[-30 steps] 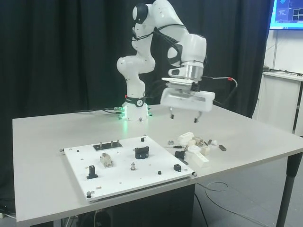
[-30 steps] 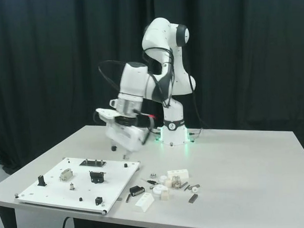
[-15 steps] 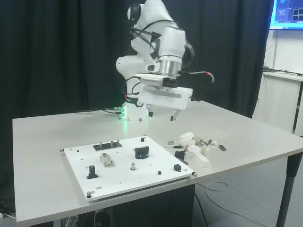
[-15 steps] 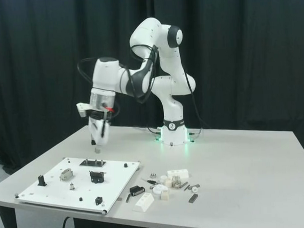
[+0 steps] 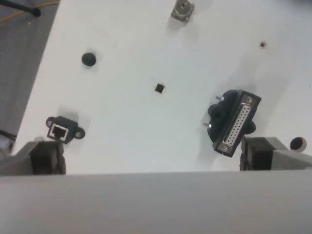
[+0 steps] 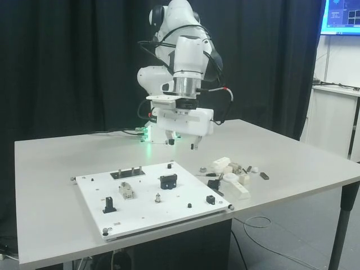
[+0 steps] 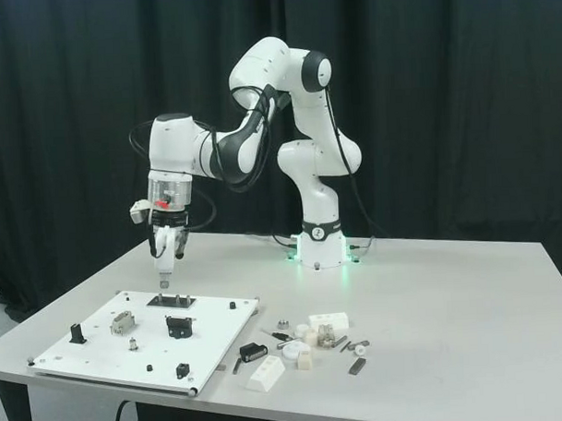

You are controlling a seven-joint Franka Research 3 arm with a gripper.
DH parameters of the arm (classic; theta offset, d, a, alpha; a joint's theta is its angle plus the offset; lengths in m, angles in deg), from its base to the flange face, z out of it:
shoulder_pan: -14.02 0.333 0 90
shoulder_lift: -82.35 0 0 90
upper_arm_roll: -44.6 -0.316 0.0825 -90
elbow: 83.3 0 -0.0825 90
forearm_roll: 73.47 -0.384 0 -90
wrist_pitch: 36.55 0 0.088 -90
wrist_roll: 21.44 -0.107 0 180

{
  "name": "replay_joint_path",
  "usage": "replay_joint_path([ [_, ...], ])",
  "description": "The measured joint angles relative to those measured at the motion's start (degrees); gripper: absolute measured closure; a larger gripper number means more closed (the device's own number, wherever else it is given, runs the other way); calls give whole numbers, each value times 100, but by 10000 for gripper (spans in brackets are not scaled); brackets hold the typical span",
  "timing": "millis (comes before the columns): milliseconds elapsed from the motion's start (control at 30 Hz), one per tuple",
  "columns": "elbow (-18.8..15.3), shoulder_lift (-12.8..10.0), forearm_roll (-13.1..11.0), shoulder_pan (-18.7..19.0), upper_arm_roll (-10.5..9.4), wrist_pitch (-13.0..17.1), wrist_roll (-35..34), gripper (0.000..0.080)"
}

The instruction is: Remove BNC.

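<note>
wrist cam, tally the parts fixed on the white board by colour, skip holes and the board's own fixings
black: 4 (round knob, small square piece, D-sub connector, network socket)
grey: 1 (BNC connector)
total: 5

Black curtains [image 7: 462, 103] hang from top to floor behind the grey desk [image 7: 470, 324]. At the side of the first room view stand a white cabinet [image 6: 332, 118] and a lit screen [image 6: 342, 17] above it; a cable [image 6: 259, 222] lies on the grey floor [image 6: 292, 236].
</note>
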State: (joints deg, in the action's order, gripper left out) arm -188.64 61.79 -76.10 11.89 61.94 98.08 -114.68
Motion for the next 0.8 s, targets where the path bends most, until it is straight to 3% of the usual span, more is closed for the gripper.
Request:
replay_joint_path([
  [400,654,-452,-6,-2,119,-848,-285,3],
  [633,1061,-730,-64,-67,277,-885,-492,3],
  [800,1355,-935,-273,-183,384,-836,-554,3],
])
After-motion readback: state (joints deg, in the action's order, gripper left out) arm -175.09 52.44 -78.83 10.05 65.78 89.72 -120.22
